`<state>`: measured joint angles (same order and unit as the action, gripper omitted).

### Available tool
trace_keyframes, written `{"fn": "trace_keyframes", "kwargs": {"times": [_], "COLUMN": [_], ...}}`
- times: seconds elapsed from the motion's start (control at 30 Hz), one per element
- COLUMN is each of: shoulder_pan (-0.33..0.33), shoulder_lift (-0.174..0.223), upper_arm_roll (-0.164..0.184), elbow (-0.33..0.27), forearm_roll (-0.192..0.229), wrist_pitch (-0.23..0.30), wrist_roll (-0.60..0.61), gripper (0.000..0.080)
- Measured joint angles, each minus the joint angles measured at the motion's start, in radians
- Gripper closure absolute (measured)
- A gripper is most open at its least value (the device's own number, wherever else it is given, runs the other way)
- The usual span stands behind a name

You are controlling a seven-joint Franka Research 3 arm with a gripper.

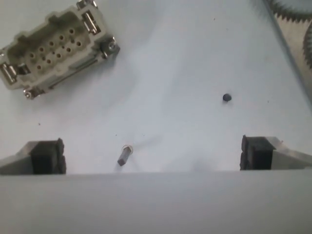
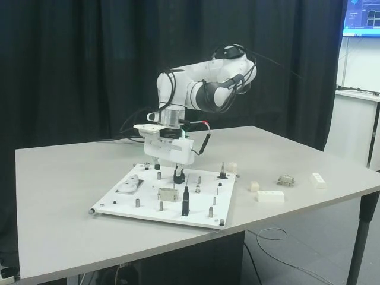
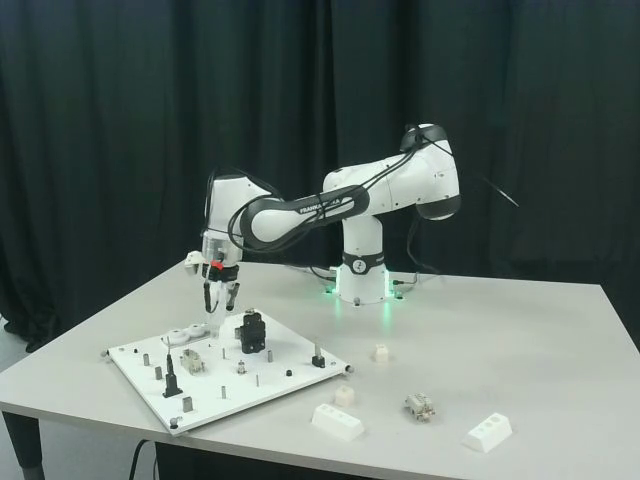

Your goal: Remove D-SUB.

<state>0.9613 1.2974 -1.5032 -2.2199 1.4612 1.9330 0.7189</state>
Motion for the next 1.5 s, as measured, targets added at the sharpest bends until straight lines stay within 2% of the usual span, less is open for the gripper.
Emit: {"fn": "trace_keyframes", "kwargs": {"times": [0.5,0.77,1.17,1.5], "shoulder_pan": [-0.014,-0.014,-0.019,-0.048], "shoulder_lift": [0.0,0.0,-0.002,-0.007], "upper_arm_roll": [-0.011,-0.019,-0.068,-0.119], "elbow": [-0.001,0.0,0.004,0.039], "forearm_roll": [-0.004,-0.03,-0.096,-0.121], "wrist_pitch": [-0.002,-0.01,-0.03,-0.093], "wrist_roll": [-0.101,-0.288,-0.525,-0.618], "gripper": [0.0003,0.0003,0.0003,0.0003]}}
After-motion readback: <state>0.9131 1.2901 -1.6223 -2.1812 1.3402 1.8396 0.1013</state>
